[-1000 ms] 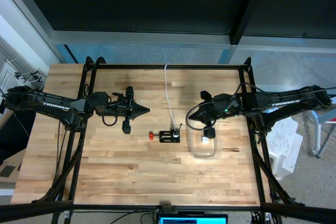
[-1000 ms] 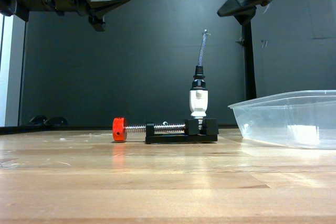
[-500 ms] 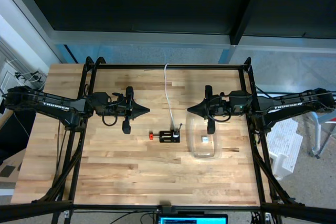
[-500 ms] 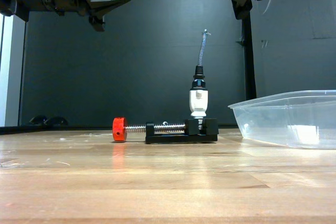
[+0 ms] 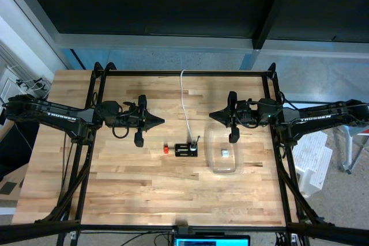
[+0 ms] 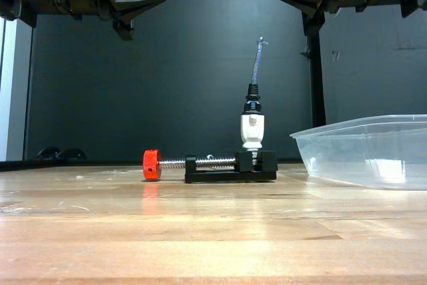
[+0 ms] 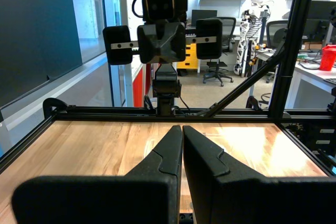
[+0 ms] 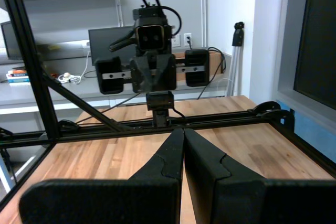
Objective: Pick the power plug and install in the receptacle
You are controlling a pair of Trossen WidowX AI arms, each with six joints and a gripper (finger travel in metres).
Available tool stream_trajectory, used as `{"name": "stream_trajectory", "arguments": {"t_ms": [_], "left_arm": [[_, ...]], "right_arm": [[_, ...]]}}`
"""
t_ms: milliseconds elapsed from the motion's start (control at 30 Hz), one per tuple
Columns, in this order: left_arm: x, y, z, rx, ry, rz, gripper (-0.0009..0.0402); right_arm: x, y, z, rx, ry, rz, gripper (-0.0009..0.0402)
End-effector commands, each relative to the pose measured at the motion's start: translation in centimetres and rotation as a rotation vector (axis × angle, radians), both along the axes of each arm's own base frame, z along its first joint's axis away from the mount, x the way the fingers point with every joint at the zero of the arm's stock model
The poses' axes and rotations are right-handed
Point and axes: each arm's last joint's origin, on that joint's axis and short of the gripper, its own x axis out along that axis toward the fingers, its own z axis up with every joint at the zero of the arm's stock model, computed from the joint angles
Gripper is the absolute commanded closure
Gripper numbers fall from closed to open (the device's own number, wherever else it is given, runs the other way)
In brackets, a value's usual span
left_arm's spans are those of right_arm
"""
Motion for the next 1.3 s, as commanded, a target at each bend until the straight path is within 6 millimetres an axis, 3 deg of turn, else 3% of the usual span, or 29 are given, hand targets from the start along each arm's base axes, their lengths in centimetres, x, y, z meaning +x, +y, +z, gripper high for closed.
{"name": "stream_trajectory", "arguments": {"t_ms": [33, 1300], "left_arm": [[0.01, 0.00, 0.01, 0.000, -0.001, 0.000, 0.0393], [0.01, 0.01, 0.01, 0.000, -0.001, 0.000, 0.0393]], "right_arm": [[-0.05, -0.15, -0.24, -0.001, 0.008, 0.007, 0.0393], [-0.04, 0.53, -0.43, -0.004, 0.026, 0.038, 0.0393]]}}
